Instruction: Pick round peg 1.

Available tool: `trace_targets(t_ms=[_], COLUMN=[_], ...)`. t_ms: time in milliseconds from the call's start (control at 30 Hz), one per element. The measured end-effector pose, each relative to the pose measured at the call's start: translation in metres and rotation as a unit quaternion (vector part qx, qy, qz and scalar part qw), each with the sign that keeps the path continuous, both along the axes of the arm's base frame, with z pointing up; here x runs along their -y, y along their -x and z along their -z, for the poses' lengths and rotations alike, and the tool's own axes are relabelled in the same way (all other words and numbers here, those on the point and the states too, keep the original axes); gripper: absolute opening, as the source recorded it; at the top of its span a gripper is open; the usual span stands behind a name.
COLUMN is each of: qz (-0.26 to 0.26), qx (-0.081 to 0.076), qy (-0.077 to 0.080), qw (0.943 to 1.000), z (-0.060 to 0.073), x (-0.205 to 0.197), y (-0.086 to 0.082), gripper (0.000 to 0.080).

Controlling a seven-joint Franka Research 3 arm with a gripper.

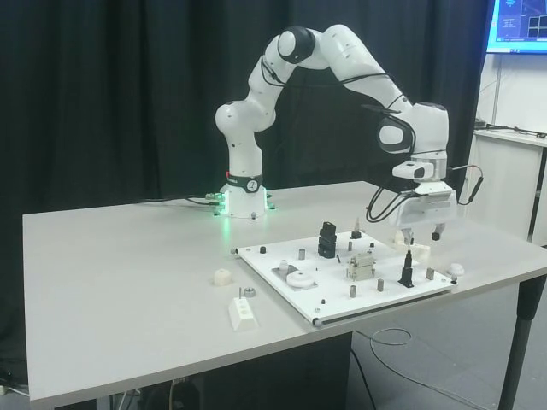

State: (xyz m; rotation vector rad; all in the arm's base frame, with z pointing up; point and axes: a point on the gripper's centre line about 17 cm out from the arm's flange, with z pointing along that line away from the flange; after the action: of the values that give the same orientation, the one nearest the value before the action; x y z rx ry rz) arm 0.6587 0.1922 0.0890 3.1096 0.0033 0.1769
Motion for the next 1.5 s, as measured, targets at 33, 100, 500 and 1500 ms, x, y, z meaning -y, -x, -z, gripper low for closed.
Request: trace_targets(t_ms=[33, 100, 500, 1500], qz=[0.000, 0.000, -0.003, -0.051], qx=[0.000, 0.000, -0.005, -0.016], qy=[0.000, 0.000, 0.002, 0.009], qw=[1.0000, 1.0000, 1.0000, 0.9985], z=[0.000, -0.001, -0.005, -0.009], x=[0.001, 0.001, 0.004, 0.013], y=[0.000, -0.001, -0.001, -0.002], gripper=[0.0800, 0.0800, 0.0800, 0.0800])
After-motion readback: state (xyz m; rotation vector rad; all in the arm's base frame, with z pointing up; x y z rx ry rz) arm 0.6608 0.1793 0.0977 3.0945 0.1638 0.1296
